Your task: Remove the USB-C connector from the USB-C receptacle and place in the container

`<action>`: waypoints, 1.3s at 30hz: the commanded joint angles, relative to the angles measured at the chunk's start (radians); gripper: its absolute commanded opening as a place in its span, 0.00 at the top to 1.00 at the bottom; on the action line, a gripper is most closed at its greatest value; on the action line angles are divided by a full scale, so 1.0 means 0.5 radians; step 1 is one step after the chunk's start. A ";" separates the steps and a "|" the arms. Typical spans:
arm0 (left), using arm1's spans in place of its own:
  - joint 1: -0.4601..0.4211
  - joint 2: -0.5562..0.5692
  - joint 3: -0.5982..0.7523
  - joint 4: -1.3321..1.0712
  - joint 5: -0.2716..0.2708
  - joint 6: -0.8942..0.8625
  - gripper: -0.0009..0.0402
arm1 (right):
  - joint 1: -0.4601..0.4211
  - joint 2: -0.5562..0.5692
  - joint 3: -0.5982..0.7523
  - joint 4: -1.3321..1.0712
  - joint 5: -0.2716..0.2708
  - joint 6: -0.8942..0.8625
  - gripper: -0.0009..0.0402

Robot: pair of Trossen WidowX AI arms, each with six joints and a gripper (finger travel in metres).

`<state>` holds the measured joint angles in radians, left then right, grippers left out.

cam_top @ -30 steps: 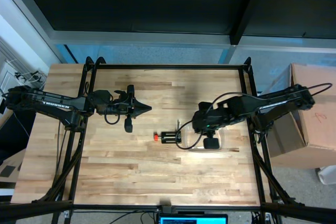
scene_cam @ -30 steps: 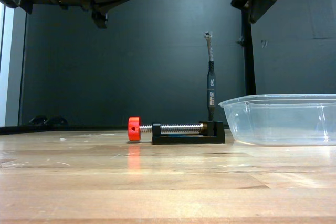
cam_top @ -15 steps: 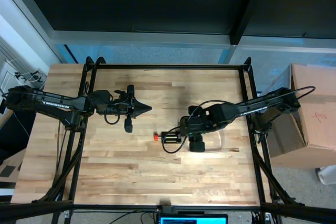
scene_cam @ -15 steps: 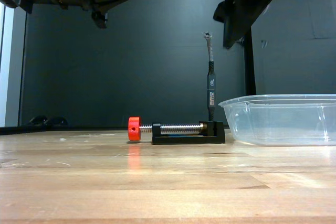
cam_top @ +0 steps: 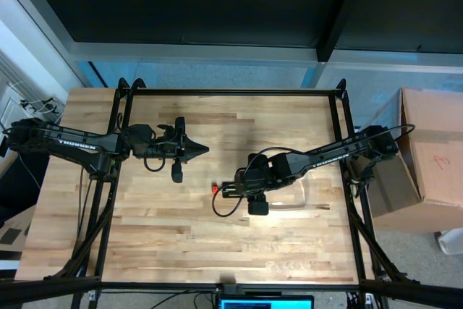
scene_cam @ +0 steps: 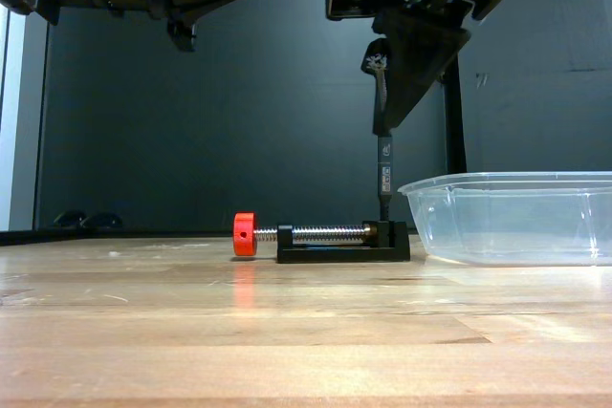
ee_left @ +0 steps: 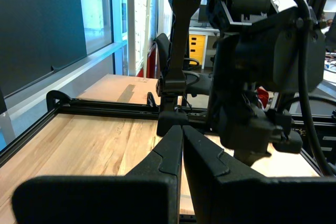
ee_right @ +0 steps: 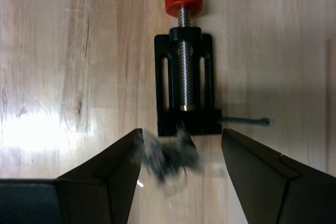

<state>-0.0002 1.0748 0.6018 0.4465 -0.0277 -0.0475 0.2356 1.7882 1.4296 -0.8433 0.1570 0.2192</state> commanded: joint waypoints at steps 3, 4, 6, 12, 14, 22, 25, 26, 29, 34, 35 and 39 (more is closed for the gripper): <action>0.001 0.001 0.001 0.001 0.001 0.001 0.98 | 0.000 0.042 -0.005 0.016 0.001 -0.001 0.57; 0.000 0.001 0.001 0.000 0.001 0.001 0.98 | 0.001 0.053 -0.005 0.024 0.001 -0.002 0.58; 0.001 0.001 0.001 -0.001 0.001 0.001 0.98 | 0.000 0.067 -0.005 0.034 0.002 -0.002 0.62; 0.000 0.001 0.001 0.000 0.001 0.001 0.98 | -0.001 0.062 -0.028 0.046 0.001 -0.005 0.73; 0.001 0.001 0.001 -0.001 0.001 0.001 0.98 | 0.000 0.063 -0.029 0.039 0.000 -0.006 0.78; 0.001 0.001 0.001 0.000 0.001 0.001 0.98 | 0.000 0.062 -0.029 0.011 0.001 -0.034 0.99; 0.001 0.001 0.001 0.000 0.001 0.001 0.98 | 0.001 0.062 -0.029 0.012 0.001 -0.036 0.96; 0.000 0.001 0.001 0.000 0.001 0.001 0.98 | 0.001 0.062 -0.029 0.012 0.001 -0.036 0.97; 0.001 0.001 0.001 -0.001 0.001 0.001 0.98 | 0.001 0.062 -0.029 0.012 0.001 -0.037 0.98; 0.001 0.001 0.001 0.000 0.001 0.001 0.98 | 0.002 0.045 -0.029 0.008 0.000 -0.036 0.98; 0.001 0.001 0.001 -0.001 0.001 0.001 0.98 | 0.001 0.035 -0.029 0.007 0.000 -0.035 0.98; 0.001 0.001 0.001 0.001 0.001 0.001 0.98 | 0.001 -0.024 -0.029 0.002 0.001 -0.031 0.98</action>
<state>-0.0002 1.0748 0.6018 0.4461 -0.0277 -0.0471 0.2356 1.7885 1.4128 -0.8425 0.1547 0.2008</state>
